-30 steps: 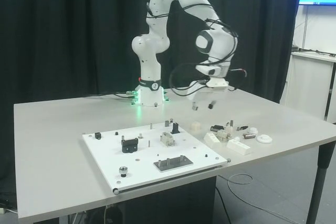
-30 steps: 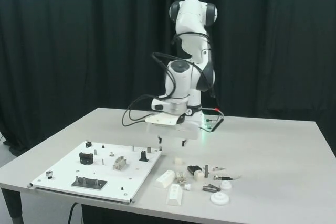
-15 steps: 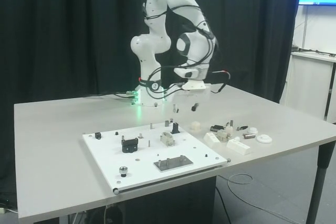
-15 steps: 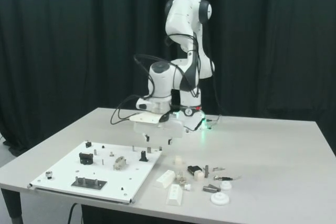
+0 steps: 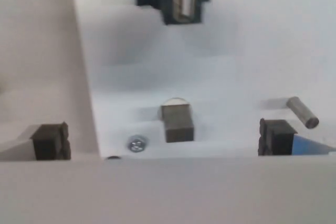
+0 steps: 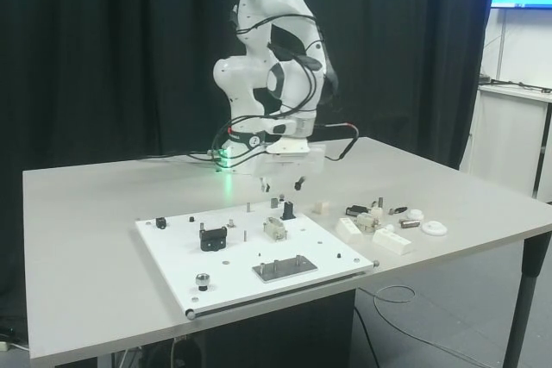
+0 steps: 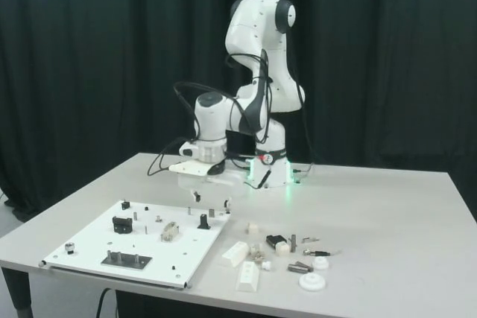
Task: Remove square peg 4.
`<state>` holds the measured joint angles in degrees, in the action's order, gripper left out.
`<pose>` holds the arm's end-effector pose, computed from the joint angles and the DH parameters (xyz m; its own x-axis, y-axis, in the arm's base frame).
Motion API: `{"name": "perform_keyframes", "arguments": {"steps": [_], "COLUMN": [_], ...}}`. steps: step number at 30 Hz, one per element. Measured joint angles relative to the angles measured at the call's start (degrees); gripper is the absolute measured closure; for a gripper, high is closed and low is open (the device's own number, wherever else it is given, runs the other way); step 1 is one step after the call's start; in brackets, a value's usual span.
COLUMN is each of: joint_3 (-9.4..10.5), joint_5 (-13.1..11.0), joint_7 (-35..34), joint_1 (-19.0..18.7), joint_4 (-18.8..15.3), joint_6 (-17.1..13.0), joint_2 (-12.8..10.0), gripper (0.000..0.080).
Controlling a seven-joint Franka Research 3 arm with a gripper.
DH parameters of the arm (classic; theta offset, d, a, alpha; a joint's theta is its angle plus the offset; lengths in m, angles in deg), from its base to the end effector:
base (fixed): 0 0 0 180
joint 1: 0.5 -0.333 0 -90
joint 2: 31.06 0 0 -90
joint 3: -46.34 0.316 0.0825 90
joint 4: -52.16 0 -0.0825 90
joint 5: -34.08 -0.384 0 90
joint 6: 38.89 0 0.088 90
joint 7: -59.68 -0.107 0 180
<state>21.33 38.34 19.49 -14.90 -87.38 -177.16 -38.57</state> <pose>0.4642 -0.0908 0.2449 0.6724 -0.7386 -0.0484 -0.7236 -0.6697 0.1668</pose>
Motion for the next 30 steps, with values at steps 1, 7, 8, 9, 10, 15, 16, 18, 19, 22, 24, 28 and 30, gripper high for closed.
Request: {"name": "perform_keyframes", "arguments": {"steps": [1, 7, 8, 9, 10, 15, 16, 18, 19, 22, 24, 28, 30], "joint_3": [-0.19, -1.01, -1.1, -1.2, -1.32, -2.16, -2.32, -2.57, -2.65, -2.76, -2.76, -2.75, -2.74], "joint_5": [-0.3, -4.4, -5.0, -5.7, -6.5, -10.1, -10.8, -12.1, -12.7, -14.2, -15.1, -16.8, -17.4], "joint_7": [0.3, 3.8, 4.6, 5.6, 6.5, 9.6, 10.0, 10.5, 10.6, 10.9, 11.1, 11.2, 11.7], "joint_1": [0.2, 1.0, 1.2, 1.3, 1.4, 1.4, 1.4, 1.4, 1.4, 1.4, 1.4, 1.3, 1.2], "joint_4": [-0.3, -1.7, -1.9, -2.1, -2.3, -3.3, -3.4, -3.6, -3.7, -4.1, -4.4, -4.5, -4.5], "joint_6": [-0.2, -1.2, -1.3, -1.4, -1.5, -2.0, -2.0, -2.3, -2.5, -3.7, -4.5, -5.8, -6.5], "joint_2": [0.0, 0.0, 0.0, 0.0, 0.0, -0.2, -0.3, -0.6, -0.7, -1.1, -1.4, -2.1, -2.5], "gripper": [0.0003, 0.0003, 0.0003, 0.0003, 0.0003, 0.0003, 0.0003, 0.0003, 0.0003, 0.0003, 0.0003, 0.0003, 0.0003]}}
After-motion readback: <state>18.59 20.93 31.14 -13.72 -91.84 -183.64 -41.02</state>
